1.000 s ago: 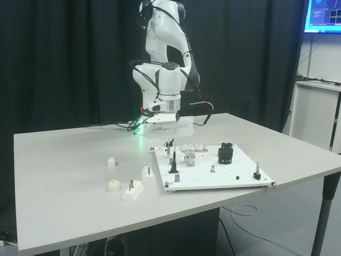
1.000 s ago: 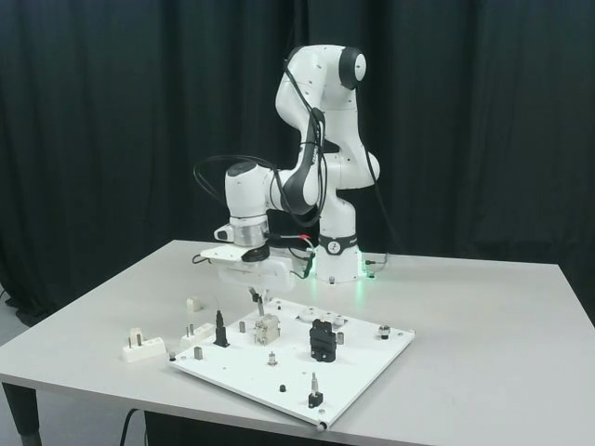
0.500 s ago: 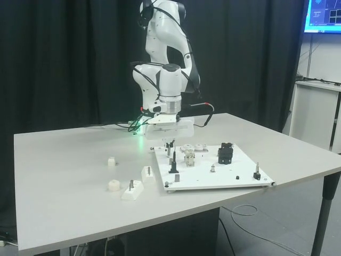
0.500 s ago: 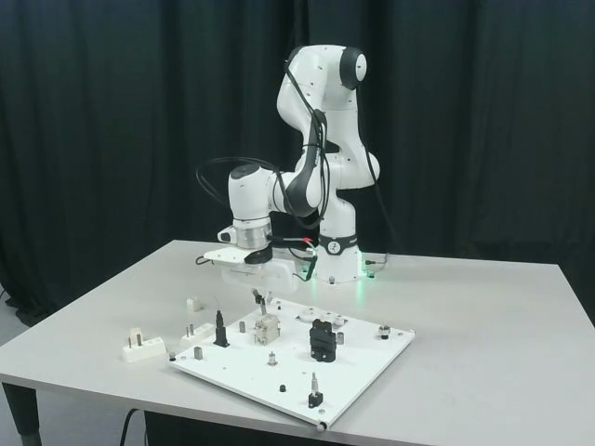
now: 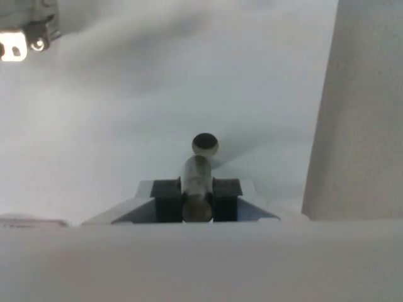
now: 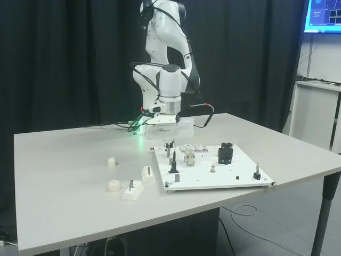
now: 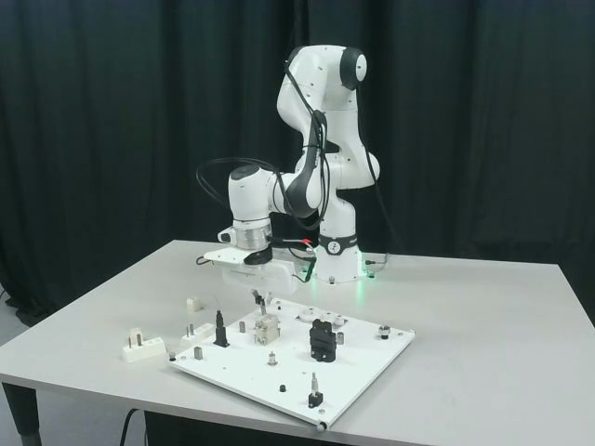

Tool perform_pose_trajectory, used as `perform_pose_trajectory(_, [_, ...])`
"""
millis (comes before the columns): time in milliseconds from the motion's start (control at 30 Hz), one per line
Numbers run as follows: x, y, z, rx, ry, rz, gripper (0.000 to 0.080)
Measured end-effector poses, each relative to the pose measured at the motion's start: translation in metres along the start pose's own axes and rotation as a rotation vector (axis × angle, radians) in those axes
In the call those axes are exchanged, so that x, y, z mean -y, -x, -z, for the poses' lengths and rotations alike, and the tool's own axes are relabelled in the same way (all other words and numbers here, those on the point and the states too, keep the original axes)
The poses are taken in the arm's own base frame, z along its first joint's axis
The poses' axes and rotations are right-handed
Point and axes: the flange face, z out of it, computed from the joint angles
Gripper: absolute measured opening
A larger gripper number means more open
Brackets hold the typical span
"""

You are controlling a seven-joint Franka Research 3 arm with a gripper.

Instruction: Insert round peg 3.

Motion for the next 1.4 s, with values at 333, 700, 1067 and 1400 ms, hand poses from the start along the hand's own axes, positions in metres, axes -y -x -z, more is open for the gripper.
perform_pose_trajectory(333, [0.0003, -0.0021, -0.0027, -0.014, -0.003, -0.010, 0.0100])
perform_pose_trajectory(700, [0.0003, -0.0032, -0.0037, -0.016, -0.011, -0.024, 0.0100])
perform_pose_trajectory(1067, [0.0007, -0.0043, -0.0043, -0.025, -0.016, -0.027, 0.0100])
perform_pose_trajectory(1400, [0.0012, -0.0039, -0.0063, -0.027, -0.015, -0.030, 0.0100])
